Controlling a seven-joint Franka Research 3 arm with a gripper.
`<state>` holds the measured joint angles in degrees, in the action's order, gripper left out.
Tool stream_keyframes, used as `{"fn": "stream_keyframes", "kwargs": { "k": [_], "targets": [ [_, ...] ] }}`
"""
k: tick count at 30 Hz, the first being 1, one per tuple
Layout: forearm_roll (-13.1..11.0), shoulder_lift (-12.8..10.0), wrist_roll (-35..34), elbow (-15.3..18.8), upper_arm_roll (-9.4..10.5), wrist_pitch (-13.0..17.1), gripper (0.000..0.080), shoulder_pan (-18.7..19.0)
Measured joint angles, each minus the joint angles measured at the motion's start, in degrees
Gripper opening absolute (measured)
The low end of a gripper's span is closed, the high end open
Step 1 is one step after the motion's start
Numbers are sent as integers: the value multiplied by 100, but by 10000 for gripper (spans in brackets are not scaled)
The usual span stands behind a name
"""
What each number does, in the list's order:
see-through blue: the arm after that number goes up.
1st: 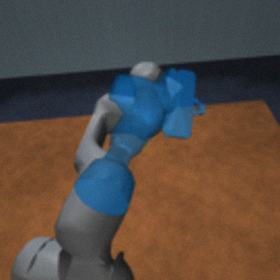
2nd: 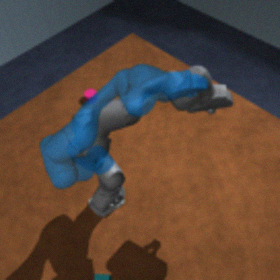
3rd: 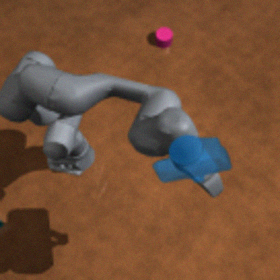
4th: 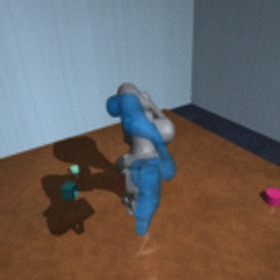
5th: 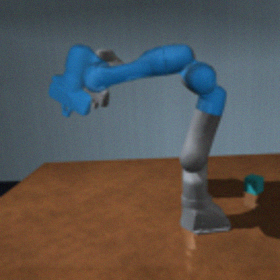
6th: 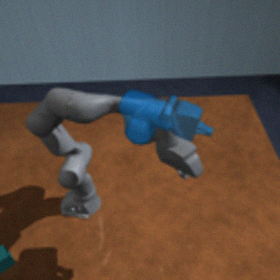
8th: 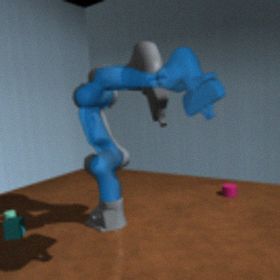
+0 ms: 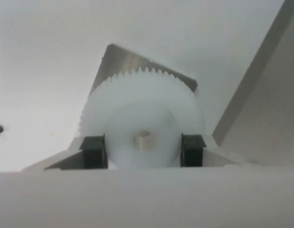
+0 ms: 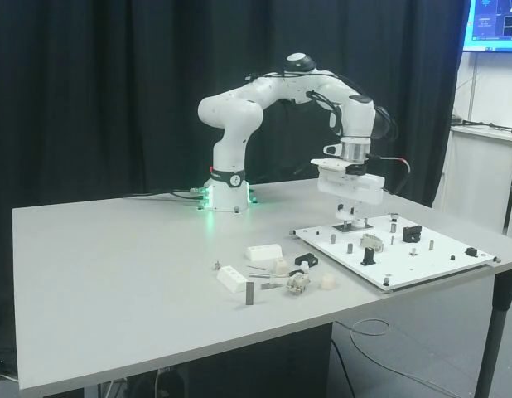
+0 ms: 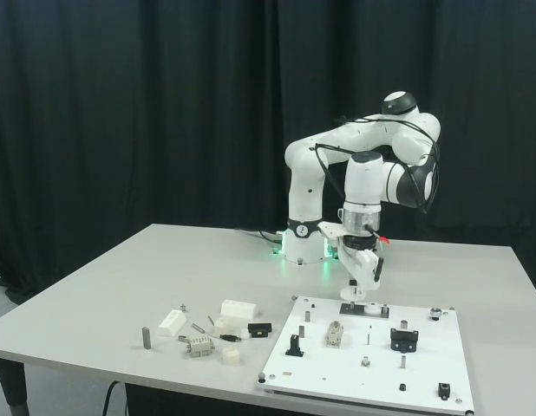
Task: Place large gear.
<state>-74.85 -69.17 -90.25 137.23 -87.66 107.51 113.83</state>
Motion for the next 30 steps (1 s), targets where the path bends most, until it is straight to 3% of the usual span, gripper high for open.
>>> {"fn": "stream_keyframes", "kwargs": {
  "k": [30],
  "targets": [
    [70,0,48,66,-30,0,332,64]
  ]
}}
